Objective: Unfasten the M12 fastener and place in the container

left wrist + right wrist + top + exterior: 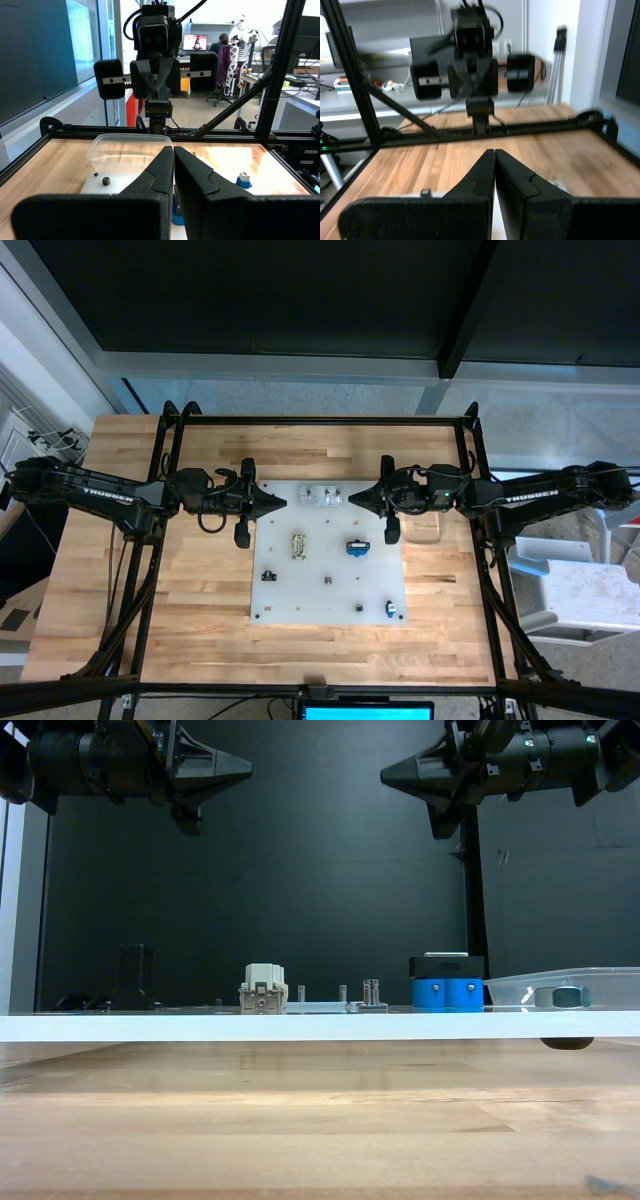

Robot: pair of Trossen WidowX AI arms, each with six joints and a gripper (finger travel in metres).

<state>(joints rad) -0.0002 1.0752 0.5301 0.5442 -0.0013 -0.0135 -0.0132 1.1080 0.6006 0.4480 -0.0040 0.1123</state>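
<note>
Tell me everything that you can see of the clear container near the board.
The container is a small clear plastic tub, rectangular with rounded corners. It stands upright and open, without a lid, and looks empty. It sits beside the far right corner of the white board, seemingly on the wooden table. Nothing grips it: the right claw, shut, hangs high over the board's far edge; the left claw, shut, hangs facing it.

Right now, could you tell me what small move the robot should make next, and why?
Probably bring the right gripper toward the near edge, above the M12 nut. The nut stands by the board's near right edge, not in the container, while that gripper and the left gripper hang shut, high over the board's far side.
</note>
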